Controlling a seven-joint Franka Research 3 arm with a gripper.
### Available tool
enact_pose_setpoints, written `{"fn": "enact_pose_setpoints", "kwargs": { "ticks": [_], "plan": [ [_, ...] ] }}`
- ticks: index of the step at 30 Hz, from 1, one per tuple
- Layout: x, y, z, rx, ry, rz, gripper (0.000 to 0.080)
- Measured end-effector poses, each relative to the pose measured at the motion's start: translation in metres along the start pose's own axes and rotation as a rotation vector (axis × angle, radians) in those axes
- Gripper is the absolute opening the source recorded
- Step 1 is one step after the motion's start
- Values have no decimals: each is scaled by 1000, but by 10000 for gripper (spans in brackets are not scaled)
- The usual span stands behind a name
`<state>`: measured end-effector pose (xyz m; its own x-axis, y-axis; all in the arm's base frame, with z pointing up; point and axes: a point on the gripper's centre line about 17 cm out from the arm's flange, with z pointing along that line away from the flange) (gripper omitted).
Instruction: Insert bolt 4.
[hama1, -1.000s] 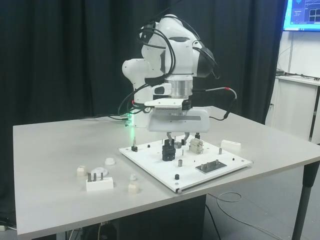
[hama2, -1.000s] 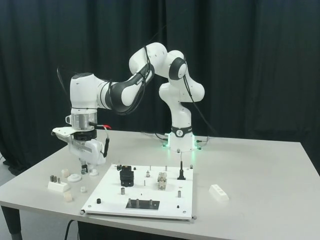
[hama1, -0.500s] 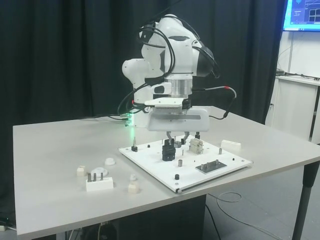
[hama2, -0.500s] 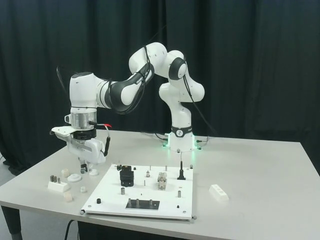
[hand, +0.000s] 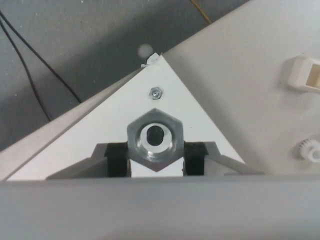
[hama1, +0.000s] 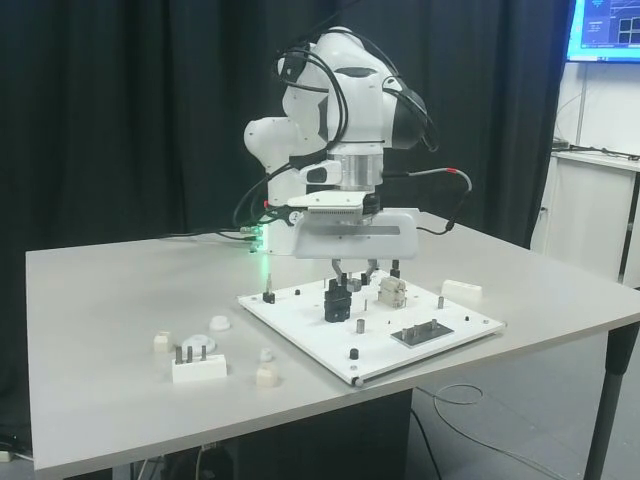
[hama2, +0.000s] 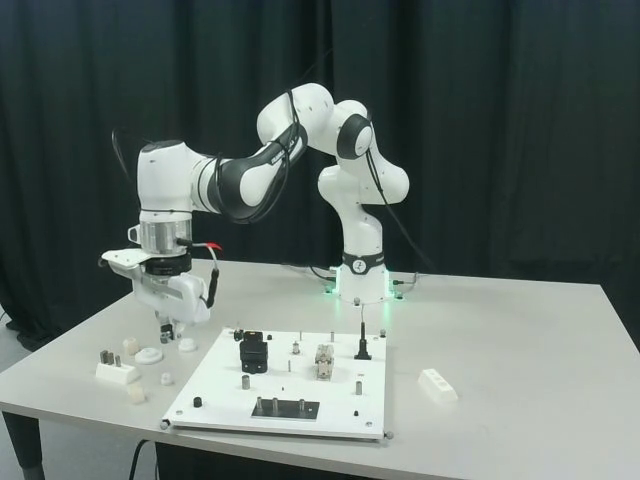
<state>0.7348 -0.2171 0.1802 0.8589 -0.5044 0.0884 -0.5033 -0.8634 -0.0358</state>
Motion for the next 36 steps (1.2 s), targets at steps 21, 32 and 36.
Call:
{"fn": "enact_pose_setpoints", "kwargs": {
  "ticks": [21, 32, 36],
  "plan": [
    [-5, -4, 0, 14, -20, 55, 223],
    [-11, -9, 13, 7, -37, 84, 223],
    [-16, -9, 22, 0, -46, 82, 223]
  ]
}}
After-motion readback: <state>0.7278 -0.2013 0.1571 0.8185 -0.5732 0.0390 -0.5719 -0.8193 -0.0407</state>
